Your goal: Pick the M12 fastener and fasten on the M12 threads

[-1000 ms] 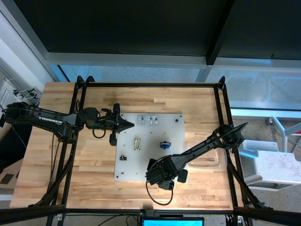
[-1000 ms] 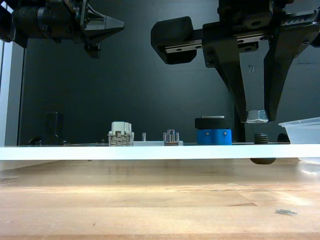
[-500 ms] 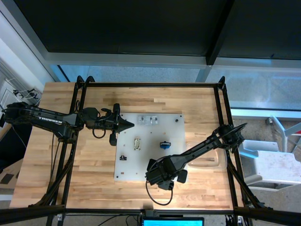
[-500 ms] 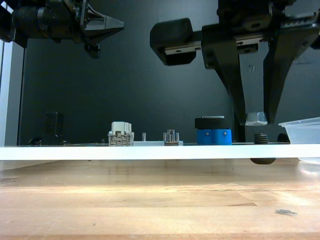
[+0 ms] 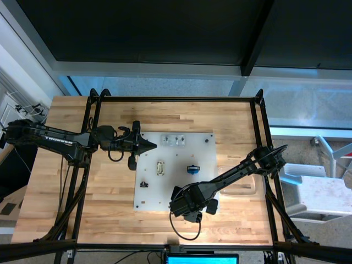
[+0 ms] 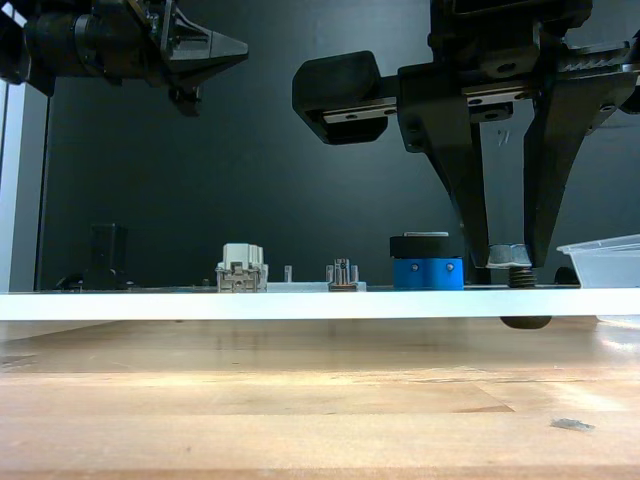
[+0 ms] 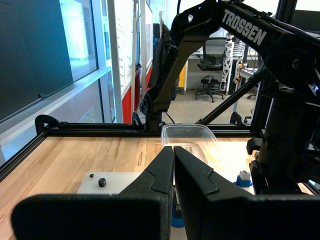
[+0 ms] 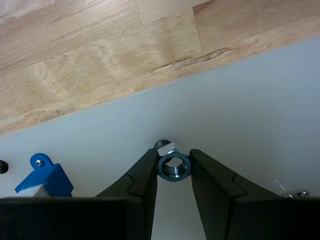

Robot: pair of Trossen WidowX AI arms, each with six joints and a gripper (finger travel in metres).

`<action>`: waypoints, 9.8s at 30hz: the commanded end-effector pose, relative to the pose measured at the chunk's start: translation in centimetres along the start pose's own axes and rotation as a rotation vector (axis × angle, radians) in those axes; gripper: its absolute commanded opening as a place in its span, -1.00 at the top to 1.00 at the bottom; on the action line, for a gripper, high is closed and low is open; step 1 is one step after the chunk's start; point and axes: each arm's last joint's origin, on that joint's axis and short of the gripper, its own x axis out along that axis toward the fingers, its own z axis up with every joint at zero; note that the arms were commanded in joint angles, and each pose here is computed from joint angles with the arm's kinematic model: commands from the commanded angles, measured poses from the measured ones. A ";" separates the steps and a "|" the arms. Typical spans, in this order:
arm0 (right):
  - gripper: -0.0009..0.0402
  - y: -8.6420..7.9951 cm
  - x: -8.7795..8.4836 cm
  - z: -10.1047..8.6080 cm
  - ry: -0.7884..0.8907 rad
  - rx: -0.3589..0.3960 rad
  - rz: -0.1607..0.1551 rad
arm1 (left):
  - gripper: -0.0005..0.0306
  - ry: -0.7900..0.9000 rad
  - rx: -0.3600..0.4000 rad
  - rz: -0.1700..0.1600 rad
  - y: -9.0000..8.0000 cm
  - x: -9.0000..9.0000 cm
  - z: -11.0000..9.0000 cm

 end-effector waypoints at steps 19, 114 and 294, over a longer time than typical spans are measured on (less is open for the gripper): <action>0.81 0.4 0.1 0.3 -0.011 0.017 0.023 | 0.97 0.000 0.000 0.000 0.0 0.0 0.0; 0.81 -0.2 1.0 0.5 -0.005 2.798 0.037 | 0.96 0.000 0.000 0.000 0.0 0.0 0.0; 0.96 2.3 -0.7 -2.2 -0.065 1.330 -0.097 | 0.96 0.000 0.000 0.000 0.0 0.0 0.0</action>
